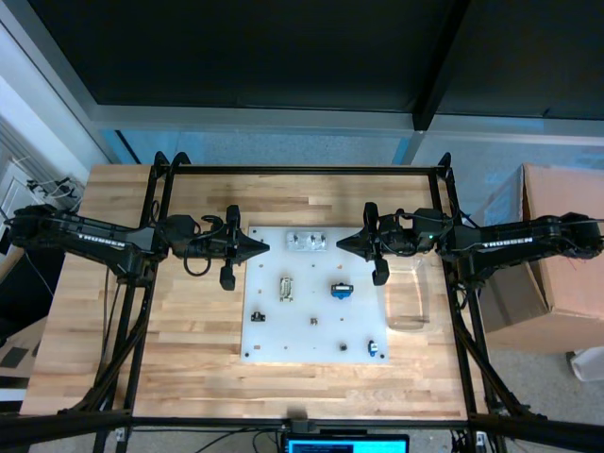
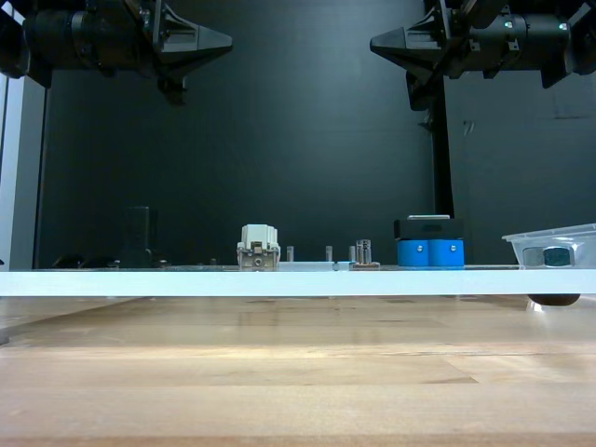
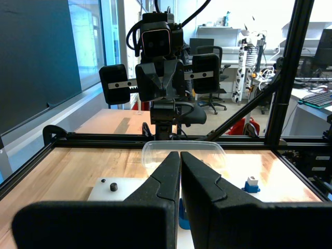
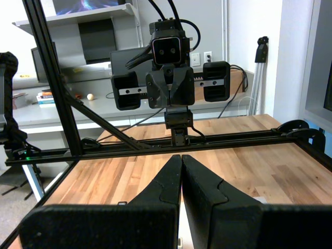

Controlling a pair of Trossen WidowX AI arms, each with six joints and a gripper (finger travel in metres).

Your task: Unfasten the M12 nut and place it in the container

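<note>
The small silver nut (image 1: 374, 348) sits on its stud near the near right edge of the white board (image 1: 283, 330). In the low view the nut (image 2: 556, 256) shows in front of the clear container (image 2: 559, 237); from above, the container (image 1: 411, 300) holds nothing. The nut (image 3: 251, 181) also shows in the left wrist view, beside the container (image 3: 184, 150). My left gripper (image 1: 262, 247) hangs shut and high over the board's far left edge. My right gripper (image 1: 342, 243) hangs shut and high over the far right part, facing it. Neither holds anything.
On the board stand a white connector (image 1: 286, 288), a blue block (image 1: 341, 290), a silver fitting (image 1: 307, 242) and small posts (image 1: 312, 320). A black frame rail (image 1: 302, 170) runs along the far edge. A cardboard box (image 1: 552, 255) stands off the table's right side.
</note>
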